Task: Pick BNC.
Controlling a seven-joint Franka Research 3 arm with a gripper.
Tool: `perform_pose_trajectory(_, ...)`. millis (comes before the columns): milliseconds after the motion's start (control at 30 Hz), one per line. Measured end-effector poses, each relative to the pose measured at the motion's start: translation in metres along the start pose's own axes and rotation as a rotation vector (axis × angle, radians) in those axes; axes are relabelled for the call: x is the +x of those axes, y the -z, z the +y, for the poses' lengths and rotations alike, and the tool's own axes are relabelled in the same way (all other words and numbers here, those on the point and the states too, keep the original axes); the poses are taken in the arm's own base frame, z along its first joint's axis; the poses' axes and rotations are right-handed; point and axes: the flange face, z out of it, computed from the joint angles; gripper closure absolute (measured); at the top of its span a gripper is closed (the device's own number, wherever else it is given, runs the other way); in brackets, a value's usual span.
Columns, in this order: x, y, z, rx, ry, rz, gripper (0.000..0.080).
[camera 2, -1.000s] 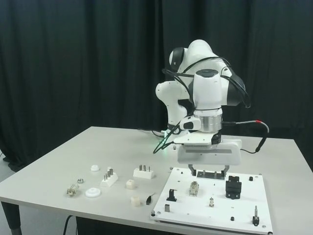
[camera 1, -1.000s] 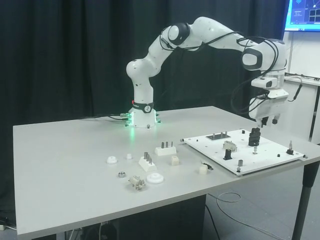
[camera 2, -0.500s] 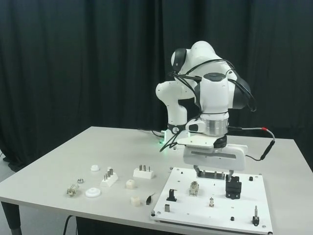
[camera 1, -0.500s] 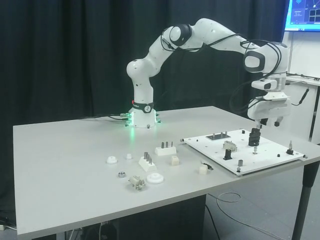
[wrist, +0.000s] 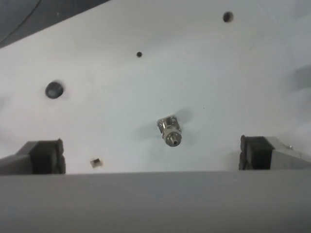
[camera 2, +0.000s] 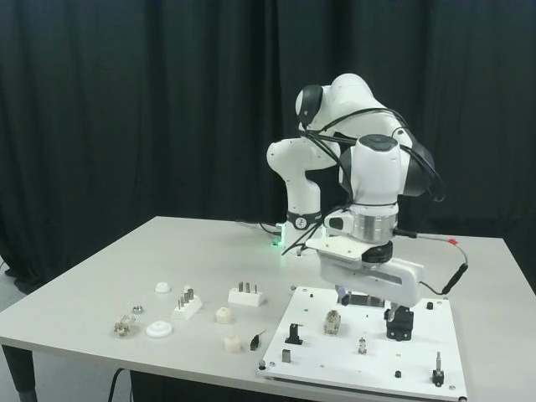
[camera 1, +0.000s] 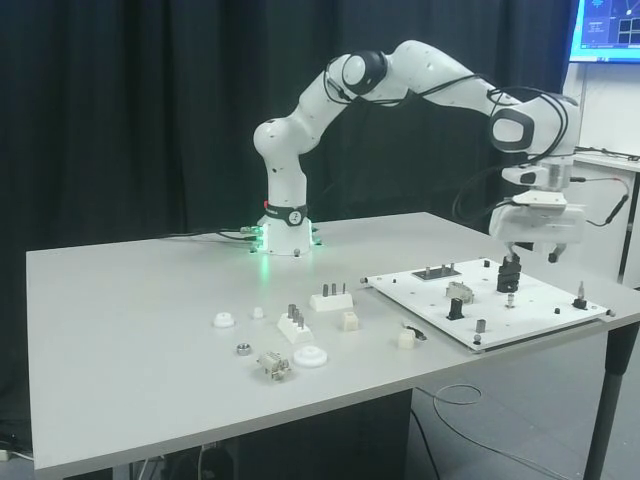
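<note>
The BNC (wrist: 170, 132) is a small metal connector standing upright on the white board (wrist: 204, 73). The wrist view looks straight down on it, about midway between my two black fingertips (wrist: 44, 156). My gripper (wrist: 150, 154) is open, and nothing is held in it. In the room views the BNC (camera 2: 362, 344) (camera 1: 510, 299) stands in front of a black block (camera 2: 399, 322) (camera 1: 509, 275). My gripper (camera 2: 368, 303) (camera 1: 533, 252) hangs above the board (camera 2: 419, 356), clear of its parts.
The board also carries a metal connector (camera 2: 333, 322), a black bracket (camera 2: 293, 333), a grey post (camera 2: 285, 356) and a black post (camera 2: 437, 373). Several white parts (camera 2: 189, 305) and a metal piece (camera 2: 125, 325) lie on the grey table (camera 2: 100, 285) beside it. Dark holes (wrist: 53, 90) dot the board.
The arm has swung further out over the board, toward the black block. The wrist has turned, and the open gripper now sits slightly lower.
</note>
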Motion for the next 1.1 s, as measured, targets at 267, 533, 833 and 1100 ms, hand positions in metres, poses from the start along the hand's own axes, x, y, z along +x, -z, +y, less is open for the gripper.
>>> perform_pose_trajectory(267,0.002,-0.008,0.001,-0.013,-0.142,0.008,0.0003)
perform_pose_trajectory(533,0.004,-0.013,0.002,-0.020,-0.258,0.017,0.0003)
perform_pose_trajectory(833,0.007,-0.018,0.002,-0.025,-0.392,0.024,0.0003)
perform_pose_trajectory(1100,0.008,-0.023,0.003,-0.031,-0.539,0.028,0.0003)
